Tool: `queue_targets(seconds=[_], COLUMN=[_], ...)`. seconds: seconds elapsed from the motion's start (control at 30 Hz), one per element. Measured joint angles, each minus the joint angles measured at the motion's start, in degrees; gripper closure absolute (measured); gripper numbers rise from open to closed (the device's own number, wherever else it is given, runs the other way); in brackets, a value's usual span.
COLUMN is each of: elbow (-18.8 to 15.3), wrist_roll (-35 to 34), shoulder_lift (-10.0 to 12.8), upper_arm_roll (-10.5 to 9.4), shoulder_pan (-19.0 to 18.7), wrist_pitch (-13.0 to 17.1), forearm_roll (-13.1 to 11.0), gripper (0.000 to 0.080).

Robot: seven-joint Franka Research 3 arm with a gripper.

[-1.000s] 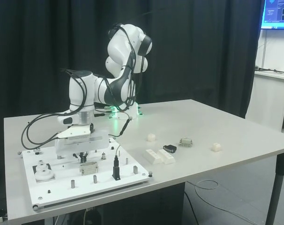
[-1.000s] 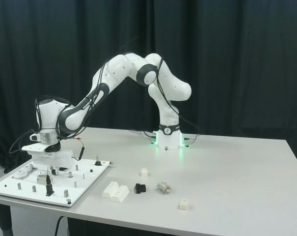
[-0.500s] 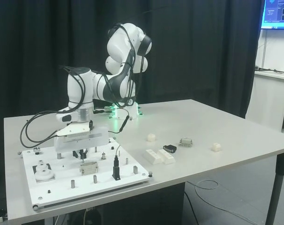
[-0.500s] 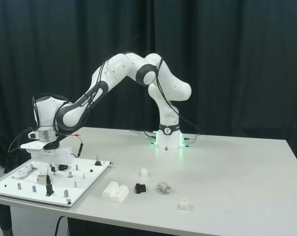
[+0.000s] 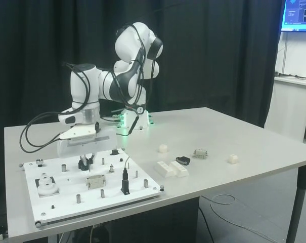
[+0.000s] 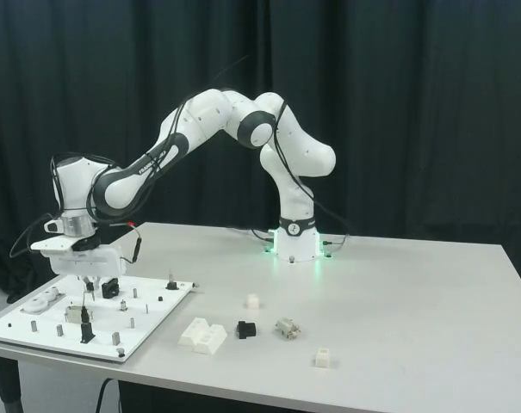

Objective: Remove square peg 1.

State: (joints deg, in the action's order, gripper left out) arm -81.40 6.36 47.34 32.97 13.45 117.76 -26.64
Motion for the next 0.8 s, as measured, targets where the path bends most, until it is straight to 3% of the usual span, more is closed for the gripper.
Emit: queue_targets(seconds=[0.27, 0.8], elbow=[1.3, 1.61], wrist_roll=[-0.03, -0.03], shoulder_lift=[-0.63, -0.65], upper_arm_roll=[0.85, 1.06], shoulder_pan=[-0.01, -0.1], wrist_pitch=[-2.55, -2.79], forearm_roll=[0.0, 0.0], gripper=[0.0767, 0.0767])
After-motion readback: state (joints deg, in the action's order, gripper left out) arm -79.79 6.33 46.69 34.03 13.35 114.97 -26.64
